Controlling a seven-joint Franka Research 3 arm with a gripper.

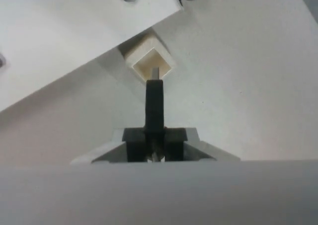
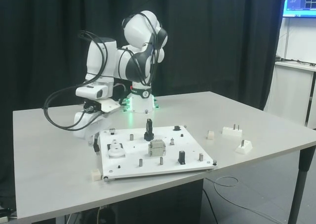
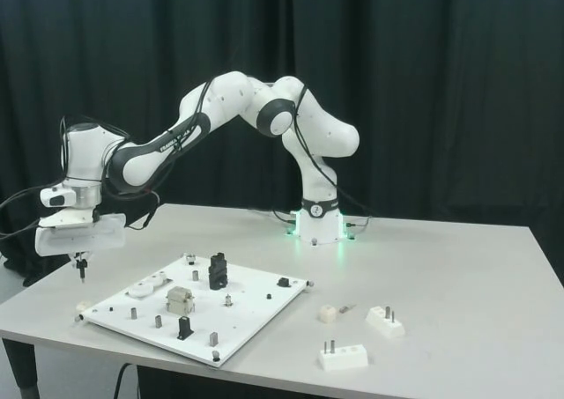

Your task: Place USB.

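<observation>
In the wrist view my gripper (image 1: 154,144) is shut on a black USB stick (image 1: 154,103) whose metal plug points down. Just past the plug's tip sits a small white socket block (image 1: 149,63) on the grey table, right beside the edge of the white assembly board (image 1: 64,36). In the room views the gripper (image 3: 81,262) hangs at the board's left corner, a short way above that block (image 3: 82,309). From the other side, the gripper (image 2: 95,144) is likewise over the block (image 2: 95,174), apart from it.
The white board (image 2: 158,164) carries a black upright part (image 2: 148,130), a grey-white box (image 2: 156,148), a round white piece (image 2: 115,150) and several pegs. Three small white blocks (image 3: 328,313) (image 3: 385,320) (image 3: 344,356) lie on the table to the right.
</observation>
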